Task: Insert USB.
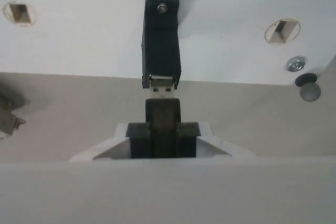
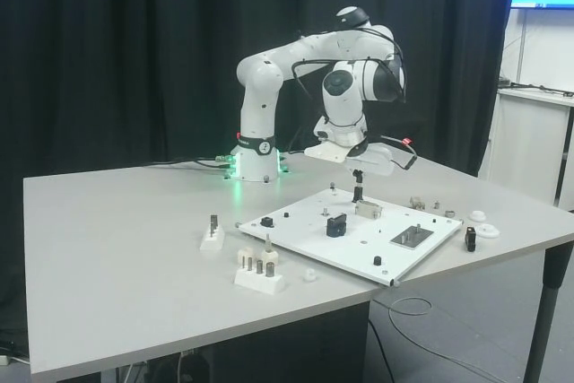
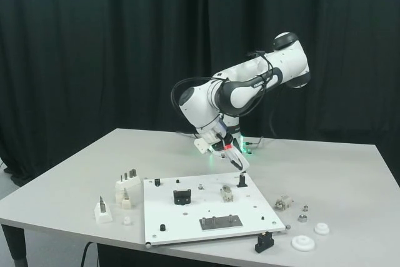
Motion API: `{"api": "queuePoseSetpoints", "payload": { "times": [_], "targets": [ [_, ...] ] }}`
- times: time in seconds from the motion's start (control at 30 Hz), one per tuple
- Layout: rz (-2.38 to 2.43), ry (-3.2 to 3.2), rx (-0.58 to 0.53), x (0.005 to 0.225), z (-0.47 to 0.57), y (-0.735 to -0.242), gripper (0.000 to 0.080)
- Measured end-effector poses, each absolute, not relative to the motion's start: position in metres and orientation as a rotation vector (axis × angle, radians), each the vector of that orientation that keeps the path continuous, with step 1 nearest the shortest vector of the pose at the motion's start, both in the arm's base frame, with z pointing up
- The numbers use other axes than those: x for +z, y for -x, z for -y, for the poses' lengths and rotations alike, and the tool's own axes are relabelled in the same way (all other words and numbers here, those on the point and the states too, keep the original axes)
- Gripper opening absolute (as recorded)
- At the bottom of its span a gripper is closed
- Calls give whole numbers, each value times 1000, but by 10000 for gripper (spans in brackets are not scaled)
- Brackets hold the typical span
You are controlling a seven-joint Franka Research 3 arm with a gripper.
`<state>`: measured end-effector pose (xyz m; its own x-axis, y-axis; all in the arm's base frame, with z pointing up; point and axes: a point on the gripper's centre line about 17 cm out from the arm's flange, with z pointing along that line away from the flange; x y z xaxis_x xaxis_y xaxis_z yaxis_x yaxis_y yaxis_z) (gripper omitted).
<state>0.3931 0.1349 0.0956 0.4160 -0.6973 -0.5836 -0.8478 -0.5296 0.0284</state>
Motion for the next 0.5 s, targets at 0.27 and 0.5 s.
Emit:
{"api": "queuePoseSetpoints", "payload": {
  "times": [0.27, 0.5],
  "targets": [
    [-1347, 2403, 789, 95, -133, -394, 92],
    [-1351, 2400, 789, 95, -132, -394, 90]
  ]
}}
